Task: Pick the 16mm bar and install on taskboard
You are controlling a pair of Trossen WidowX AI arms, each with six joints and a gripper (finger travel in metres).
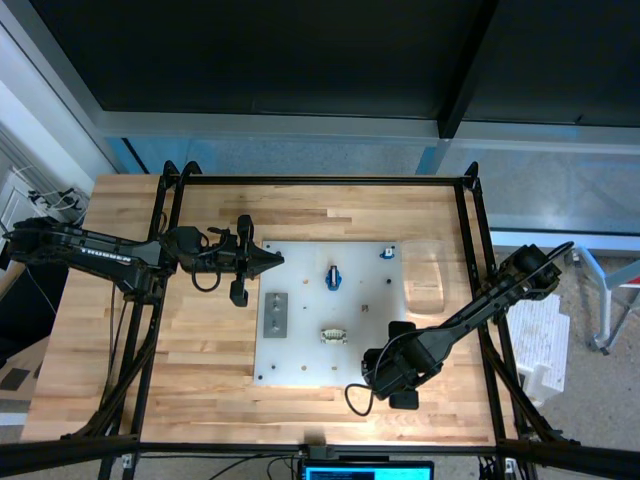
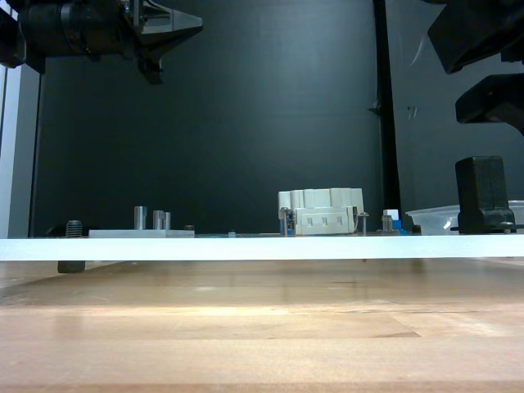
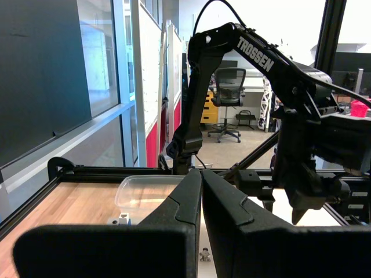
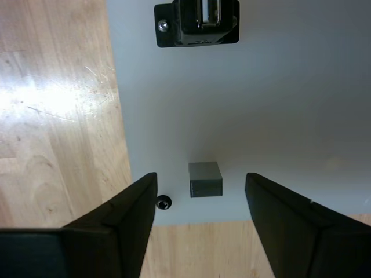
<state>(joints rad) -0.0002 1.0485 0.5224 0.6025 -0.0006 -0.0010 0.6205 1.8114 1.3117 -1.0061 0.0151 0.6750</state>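
The white taskboard [image 1: 330, 300] lies in the middle of the table. A short grey bar [image 4: 205, 179] stands on the board close to a corner. My right gripper [image 4: 200, 176] is open, with one finger on each side of the bar and neither touching it. From above, the right gripper [image 1: 385, 375] hovers over the board's near right corner and hides the bar. My left gripper [image 1: 270, 260] is shut and empty, held high over the board's far left edge. It also shows shut in its own wrist view [image 3: 201, 191] and high up in the low view [image 2: 192, 23].
On the board are a grey metal block [image 1: 275, 313] with pegs [image 2: 151, 219], a blue part [image 1: 333, 277] and a silver connector [image 2: 321, 211]. A black connector [image 4: 197, 23] and a black screw [image 4: 164, 202] are near the bar. A clear tray [image 1: 425, 280] lies right of the board.
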